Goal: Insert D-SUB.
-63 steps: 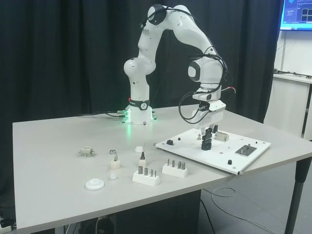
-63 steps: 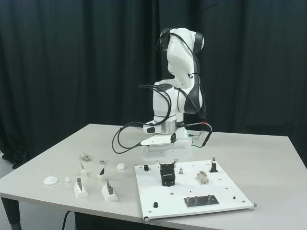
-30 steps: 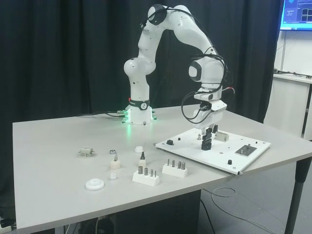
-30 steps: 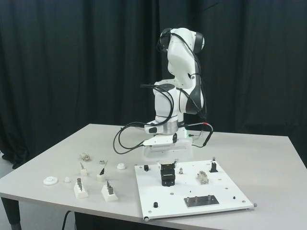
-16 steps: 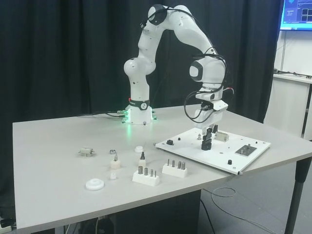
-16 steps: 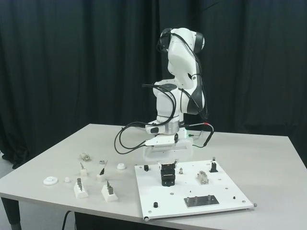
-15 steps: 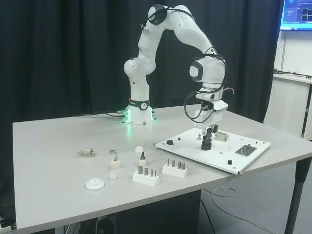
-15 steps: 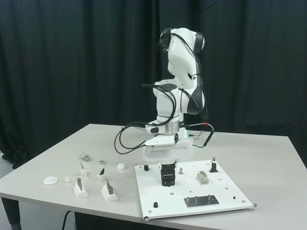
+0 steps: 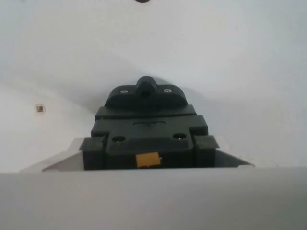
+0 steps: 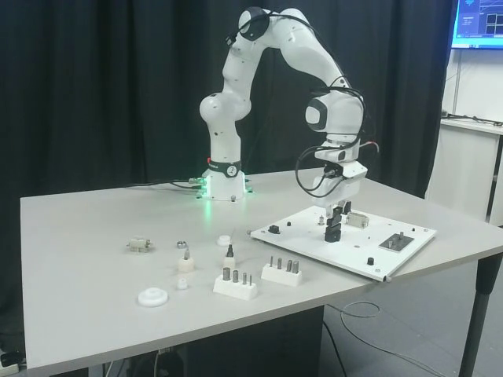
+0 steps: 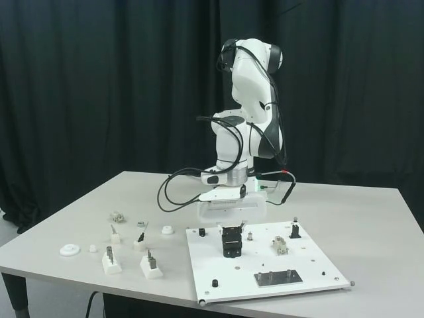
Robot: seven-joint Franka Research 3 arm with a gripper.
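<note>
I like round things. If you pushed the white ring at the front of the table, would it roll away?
Probably not: the white ring lies flat on the grey table, so a push would likely slide it. It looks like stiff plastic, and probably light.

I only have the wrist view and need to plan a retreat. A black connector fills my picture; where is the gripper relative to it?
Observer: In the second room view, the gripper hangs right above the black connector, which stands upright on the white board.
Operator: Is anything else on that board close by?
Observer: Yes. A small grey connector sits beside it, and a grey plate lies nearer the board's edge away from the arm's base.
</note>
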